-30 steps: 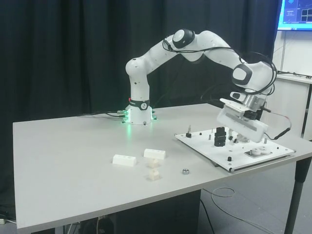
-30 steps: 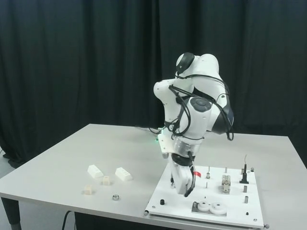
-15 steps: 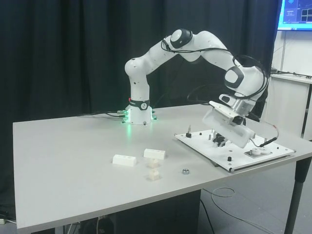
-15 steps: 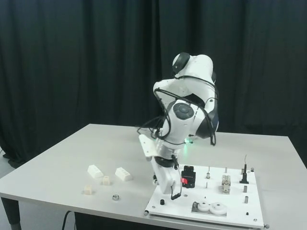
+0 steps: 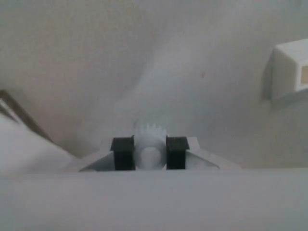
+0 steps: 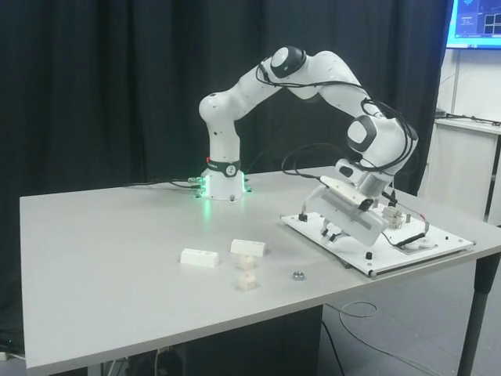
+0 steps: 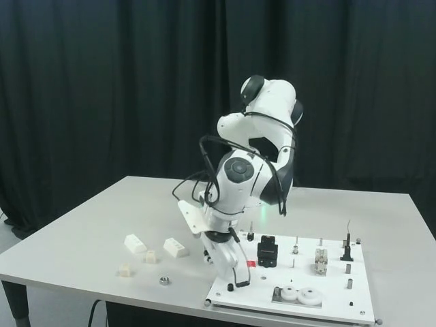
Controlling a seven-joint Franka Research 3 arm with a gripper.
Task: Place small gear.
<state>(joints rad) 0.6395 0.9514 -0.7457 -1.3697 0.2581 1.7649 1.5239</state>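
Black fingers (image 5: 123,153) closed, small gear (image 5: 150,144) gripped between them

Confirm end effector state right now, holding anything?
End effector: closed on the small white toothed plastic gear, clamped between its two black fingers.

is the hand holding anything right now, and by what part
Yes: the hand holds a small white gear, one black finger against each side of it, its teeth showing above them.
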